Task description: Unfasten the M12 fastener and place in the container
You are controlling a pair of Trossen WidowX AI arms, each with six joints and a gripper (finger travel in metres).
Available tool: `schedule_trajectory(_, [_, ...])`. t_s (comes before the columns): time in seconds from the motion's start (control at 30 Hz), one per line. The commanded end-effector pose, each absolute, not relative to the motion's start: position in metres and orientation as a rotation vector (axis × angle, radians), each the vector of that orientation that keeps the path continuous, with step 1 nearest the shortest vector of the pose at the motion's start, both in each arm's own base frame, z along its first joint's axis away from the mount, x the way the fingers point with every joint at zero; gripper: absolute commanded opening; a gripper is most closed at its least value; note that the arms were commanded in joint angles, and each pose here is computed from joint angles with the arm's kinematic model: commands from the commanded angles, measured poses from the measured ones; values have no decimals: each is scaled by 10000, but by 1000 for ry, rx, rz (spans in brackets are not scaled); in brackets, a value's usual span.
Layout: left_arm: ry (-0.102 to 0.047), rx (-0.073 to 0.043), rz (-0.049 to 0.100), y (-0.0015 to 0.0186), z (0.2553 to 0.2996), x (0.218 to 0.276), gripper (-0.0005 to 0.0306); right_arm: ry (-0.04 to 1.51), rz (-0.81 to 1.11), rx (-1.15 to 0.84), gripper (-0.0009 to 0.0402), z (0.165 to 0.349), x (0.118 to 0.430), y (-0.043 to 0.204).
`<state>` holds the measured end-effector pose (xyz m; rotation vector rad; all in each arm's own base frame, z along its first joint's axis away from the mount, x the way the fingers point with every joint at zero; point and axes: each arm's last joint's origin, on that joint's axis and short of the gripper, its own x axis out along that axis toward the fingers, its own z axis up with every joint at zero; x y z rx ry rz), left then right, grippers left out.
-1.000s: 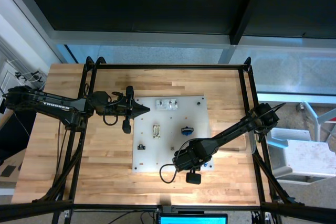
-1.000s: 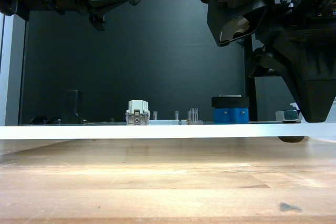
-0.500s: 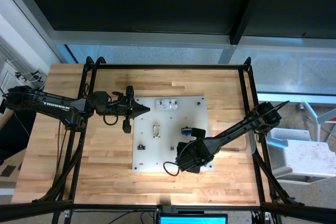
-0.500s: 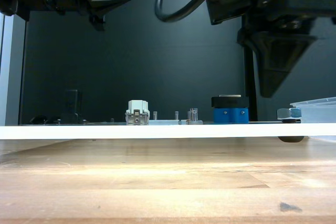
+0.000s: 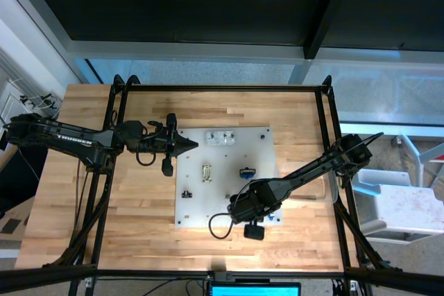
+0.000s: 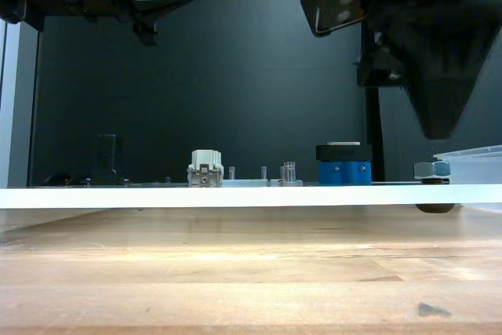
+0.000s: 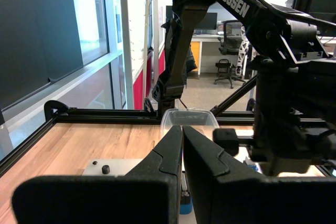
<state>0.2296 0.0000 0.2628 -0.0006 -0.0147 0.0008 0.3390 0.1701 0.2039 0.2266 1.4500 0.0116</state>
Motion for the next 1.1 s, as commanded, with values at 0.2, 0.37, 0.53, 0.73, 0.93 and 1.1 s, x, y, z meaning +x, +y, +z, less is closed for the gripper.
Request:
schedule_trajectory(0.2, [-14,0,0,0,2627,2296,0,1488,64,200,0,1917,3413,1728])
schedule_trajectory(0.37, [-14,0,1,1,2626,2296,0,1499,93,190,0,1859,3426,1737])
schedule_trajectory(0.53, [-14,0,1,0,2627,2296,0,1491,101,186,0,1838,3436,1738])
schedule_trajectory(0.73, [-14,0,1,0,2627,2296,0,1490,94,184,0,1827,3435,1732])
schedule_trajectory(0.93, [-14,0,1,1,2627,2296,0,1494,55,177,0,1824,3425,1719])
schedule_trajectory(1.1, [-14,0,1,0,2626,2296,0,1494,47,185,0,1824,3425,1719])
